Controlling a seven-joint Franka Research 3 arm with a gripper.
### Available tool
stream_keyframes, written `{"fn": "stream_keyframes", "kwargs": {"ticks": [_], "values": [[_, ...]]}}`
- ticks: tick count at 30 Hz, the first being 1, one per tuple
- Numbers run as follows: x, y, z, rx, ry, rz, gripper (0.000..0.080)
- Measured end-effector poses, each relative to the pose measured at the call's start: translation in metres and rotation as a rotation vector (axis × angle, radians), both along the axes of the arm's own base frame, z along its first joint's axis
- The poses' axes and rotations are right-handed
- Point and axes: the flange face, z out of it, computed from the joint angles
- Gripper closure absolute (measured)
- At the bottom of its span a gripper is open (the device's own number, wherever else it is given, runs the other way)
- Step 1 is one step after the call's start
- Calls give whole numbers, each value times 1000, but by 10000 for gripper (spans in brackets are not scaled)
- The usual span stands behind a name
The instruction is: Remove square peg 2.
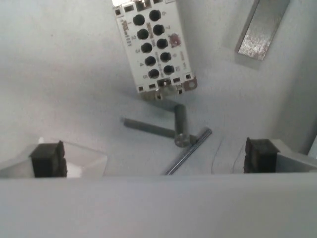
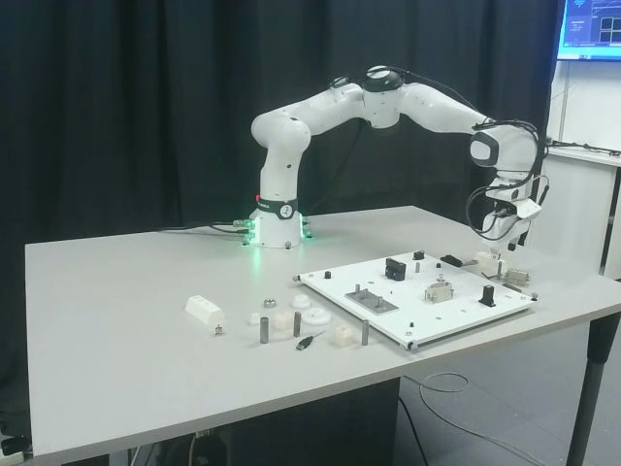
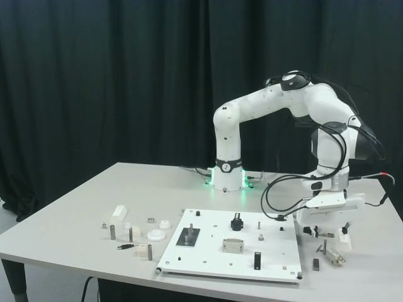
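We see the white arm [image 2: 320,112] reaching from its base, where a green light [image 2: 254,231] glows, out past the far side of the white board [image 2: 451,318]. The end effector [image 3: 323,231] hangs low over the grey counter [image 2: 116,291], just off the board's edge and not over the board itself.

In the wrist view the end effector's two black fingertips [image 1: 47,159] are spread wide, with nothing gripped between them and nothing touching either pad.

Below the gap stands the square peg [image 1: 180,124], a slim grey post. It is upright on the bare counter and casts a long shadow. It sits nearer one fingertip than the other and clear of both. From these views we cannot tell whether its section is truly square, nor read any number on it. In the second room view the same peg shows directly under the end effector, beside the board rather than in one of its holes.

A thin rod [image 1: 190,151] lies flat on the counter, its end just beside the peg's foot. A white connector block [image 1: 155,47] with two rows of black holes lies near the peg, and a metal bar [image 1: 258,29] rests well apart from both.

On the other side of the board, loose parts lie scattered on the counter, among them a white block [image 2: 205,310].
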Motion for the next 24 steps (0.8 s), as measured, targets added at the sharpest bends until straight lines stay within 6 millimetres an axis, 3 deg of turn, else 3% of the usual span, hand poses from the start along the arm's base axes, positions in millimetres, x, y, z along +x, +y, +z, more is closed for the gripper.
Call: {"fn": "stream_keyframes", "kwargs": {"ticks": [24], "values": [[0,-8,12,-43,34,-38,3]]}}
